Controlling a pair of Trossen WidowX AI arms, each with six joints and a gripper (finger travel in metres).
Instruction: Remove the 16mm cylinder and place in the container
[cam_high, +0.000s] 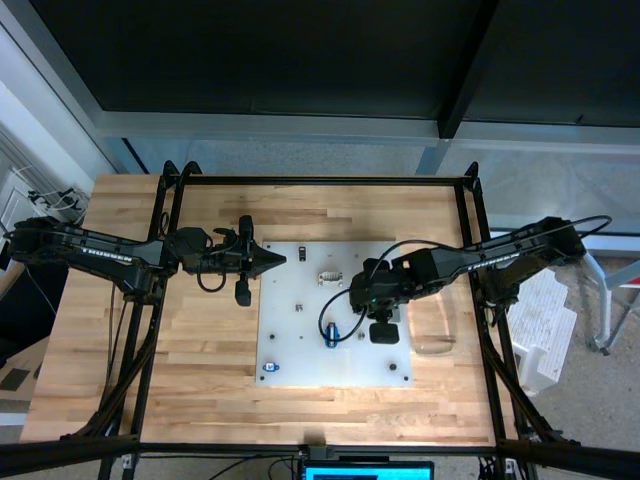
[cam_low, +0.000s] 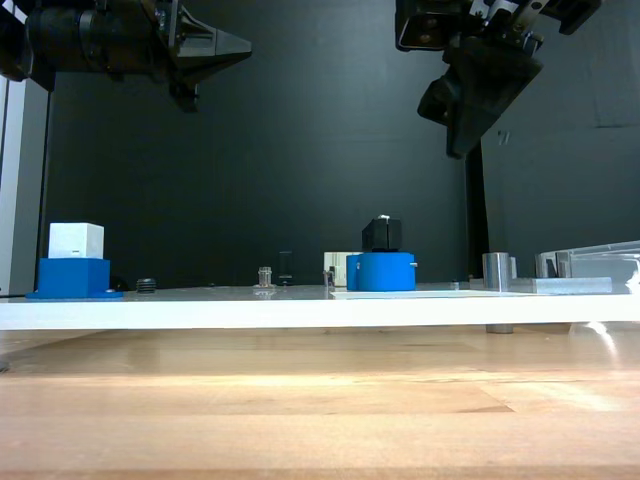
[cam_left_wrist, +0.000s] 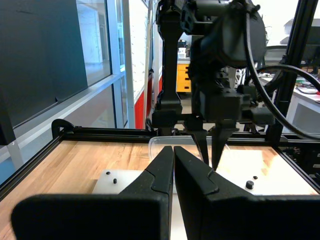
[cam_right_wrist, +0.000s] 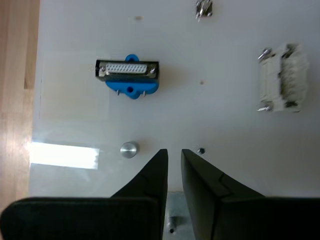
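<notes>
Wooden desk (cam_low: 300, 420) fills the foreground, carrying a white board (cam_low: 200, 310). High at the left, the left gripper (cam_left_wrist: 174, 149) hangs over the board's left edge, jaws clenched on nothing. Over the board's right half the right gripper (cam_right_wrist: 174, 151) points down, its jaws seemingly all but closed, also empty. Lower and slightly right, untouched, the 16mm cylinder (cam_low: 497, 272) stands upright in the board: short, silvery, flat-topped. Beside the board's right edge sits the clear container (cam_high: 435, 350).

The left gripper (cam_low: 225, 45) hangs high over the white board (cam_low: 200, 310). The right gripper (cam_low: 462, 140) points down, above and slightly left of the upright 16mm cylinder (cam_low: 497, 268). The container (cam_low: 600, 262) sits just right of it.
</notes>
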